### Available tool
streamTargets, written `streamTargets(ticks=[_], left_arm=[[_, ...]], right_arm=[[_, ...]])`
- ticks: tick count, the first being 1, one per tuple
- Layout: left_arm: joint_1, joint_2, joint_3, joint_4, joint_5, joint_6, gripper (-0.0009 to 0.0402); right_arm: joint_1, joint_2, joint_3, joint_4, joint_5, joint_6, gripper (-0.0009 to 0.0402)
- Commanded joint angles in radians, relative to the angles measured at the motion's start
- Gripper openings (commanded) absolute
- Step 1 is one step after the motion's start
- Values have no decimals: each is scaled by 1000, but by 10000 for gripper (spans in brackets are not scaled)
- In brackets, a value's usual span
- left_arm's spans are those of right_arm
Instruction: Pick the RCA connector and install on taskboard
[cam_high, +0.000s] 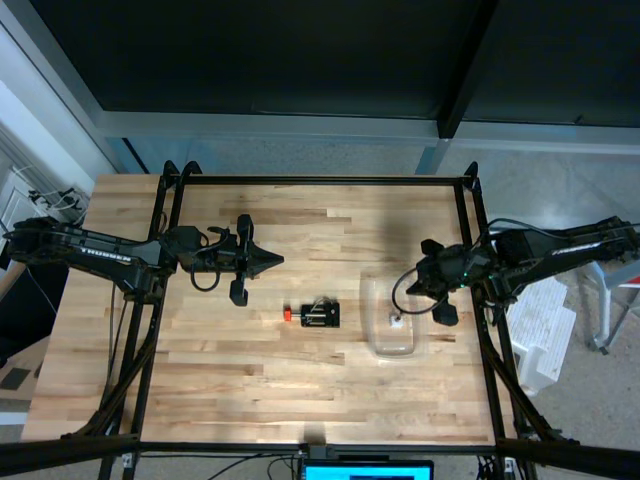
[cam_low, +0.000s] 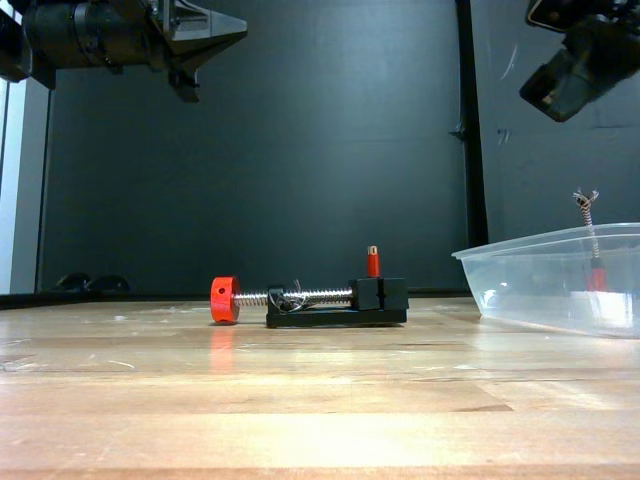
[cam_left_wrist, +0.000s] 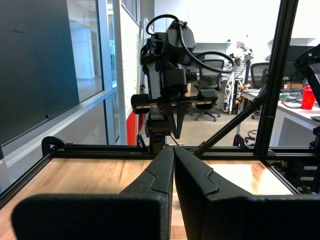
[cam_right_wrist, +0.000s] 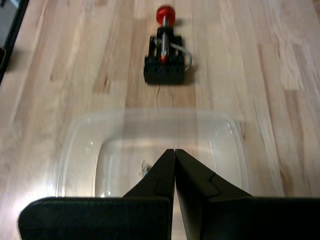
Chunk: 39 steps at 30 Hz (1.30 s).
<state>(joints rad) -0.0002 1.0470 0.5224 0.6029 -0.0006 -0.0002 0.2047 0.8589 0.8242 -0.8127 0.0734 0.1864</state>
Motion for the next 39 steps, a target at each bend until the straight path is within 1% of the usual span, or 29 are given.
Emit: streamTargets(ticks=[1, 5, 9, 11, 16, 21, 23, 26, 34, 39], left_arm=[[0, 0, 0, 0, 0, 0, 0], [0, 0, 0, 0, 0, 0, 0], [0, 0, 0, 0, 0, 0, 0], [0, 0, 0, 0, 0, 0, 0], [0, 0, 0, 0, 0, 0, 0], [0, 0, 0, 0, 0, 0, 0], [0, 0, 0, 0, 0, 0, 0], [0, 0, 0, 0, 0, 0, 0], [0, 0, 0, 0, 0, 0, 0], [0, 0, 0, 0, 0, 0, 0]], right_arm=[[19, 1, -1, -35, 13, 14, 0], [51, 2, -1, -72, 19, 43, 0], [106, 24, -1, -110, 69, 75, 0], [129, 42, -1, -115, 82, 92, 0], [140, 80, -1, -115, 84, 119, 0], [142, 87, -1, -120, 84, 123, 0], [143, 87, -1, -120, 90, 123, 6], [143, 87, -2, -121, 91, 124, 32], [145, 137, -7, -121, 92, 131, 136], [146, 168, -16, -116, 93, 146, 173]])
